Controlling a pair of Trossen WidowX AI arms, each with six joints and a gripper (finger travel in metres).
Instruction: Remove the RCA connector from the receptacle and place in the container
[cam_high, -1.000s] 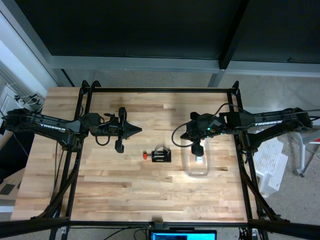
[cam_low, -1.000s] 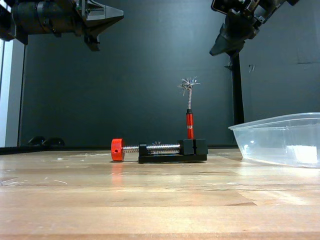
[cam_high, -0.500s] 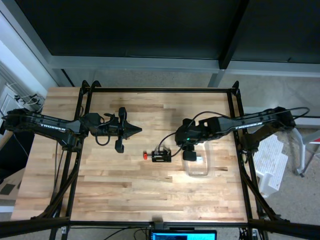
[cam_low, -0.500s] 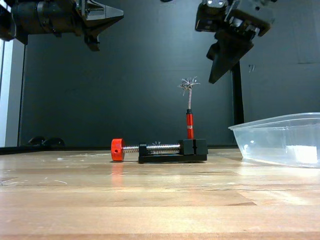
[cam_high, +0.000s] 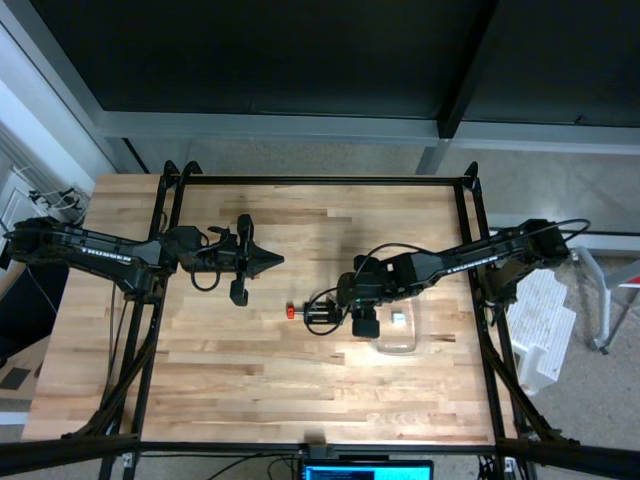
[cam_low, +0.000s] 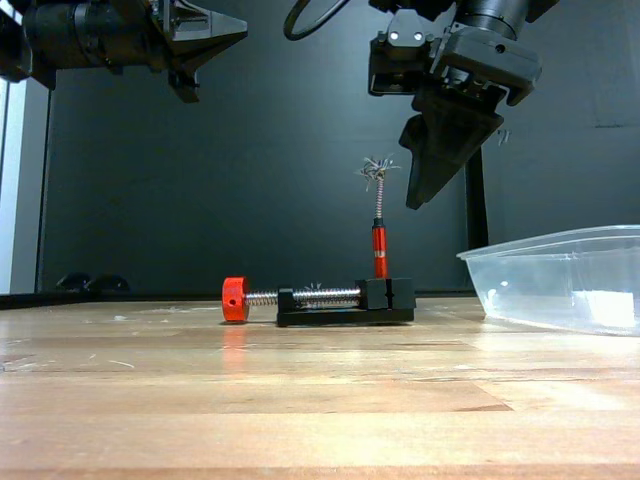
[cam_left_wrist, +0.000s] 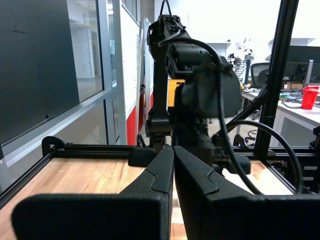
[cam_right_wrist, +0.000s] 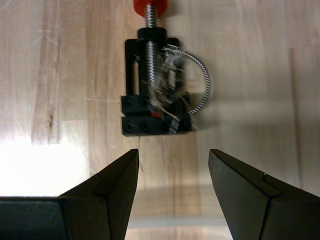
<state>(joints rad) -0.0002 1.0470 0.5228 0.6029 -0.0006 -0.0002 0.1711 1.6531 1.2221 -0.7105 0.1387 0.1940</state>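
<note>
One slim red RCA connector (cam_low: 380, 249) stands upright in the receptacle (cam_low: 345, 298), plain only in the low view. The right gripper (cam_low: 416, 190) gapes empty above it; the left gripper (cam_low: 238, 34), upper left, is closed and empty.

RCA connector (cam_low: 380, 250): slim red plug standing upright in the receptacle (cam_low: 345, 300), with a silvery coiled lead rising to a frayed tuft; the right gripper (cam_low: 412, 200), fingers spread, hangs just beside that tuft. Receptacle: small black vise-like block lying flat on the wood, its red knob pointing away from the container (cam_low: 560, 270), a clear rounded tray nearby, not touching. Left gripper (cam_low: 240, 35), fingers together, sits high and well apart.
</note>
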